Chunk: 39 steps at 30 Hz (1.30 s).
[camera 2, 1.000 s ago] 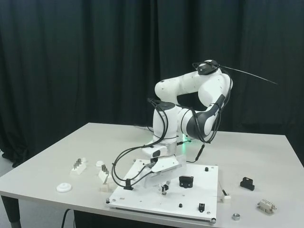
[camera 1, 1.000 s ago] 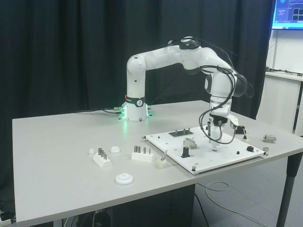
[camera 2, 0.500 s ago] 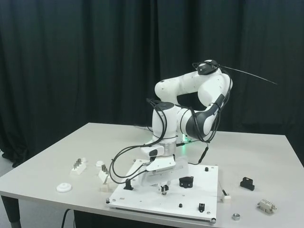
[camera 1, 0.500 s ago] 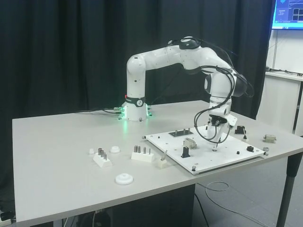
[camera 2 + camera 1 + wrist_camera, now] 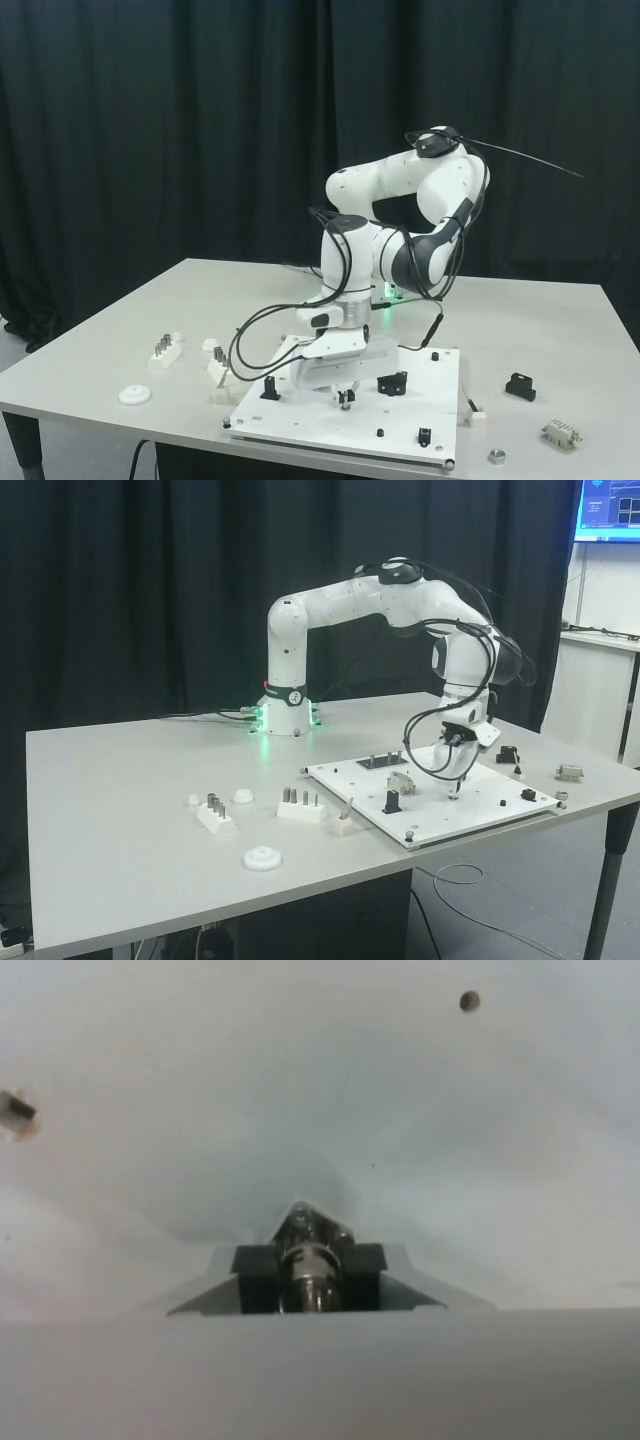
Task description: Insert BNC.
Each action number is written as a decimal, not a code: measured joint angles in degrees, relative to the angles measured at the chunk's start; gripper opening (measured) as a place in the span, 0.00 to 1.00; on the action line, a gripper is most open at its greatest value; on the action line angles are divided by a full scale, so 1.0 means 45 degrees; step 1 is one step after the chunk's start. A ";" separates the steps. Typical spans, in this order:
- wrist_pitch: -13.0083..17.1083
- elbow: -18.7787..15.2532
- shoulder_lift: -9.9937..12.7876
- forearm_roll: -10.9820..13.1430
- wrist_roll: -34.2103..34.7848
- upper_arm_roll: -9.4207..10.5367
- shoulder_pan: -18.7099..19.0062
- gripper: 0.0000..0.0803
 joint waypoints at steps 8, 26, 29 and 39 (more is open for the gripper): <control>0.0129 -0.0075 0.0001 -0.0082 0.0691 -0.0001 0.0106 0.15; 0.0399 -0.0235 0.0011 -0.0182 0.2812 -0.0002 0.0295 0.15; 0.0435 -0.0257 0.0011 -0.0182 0.3164 -0.0002 0.0320 0.15; 0.0535 -0.0317 0.0011 -0.0182 0.4603 -0.0002 0.0389 0.15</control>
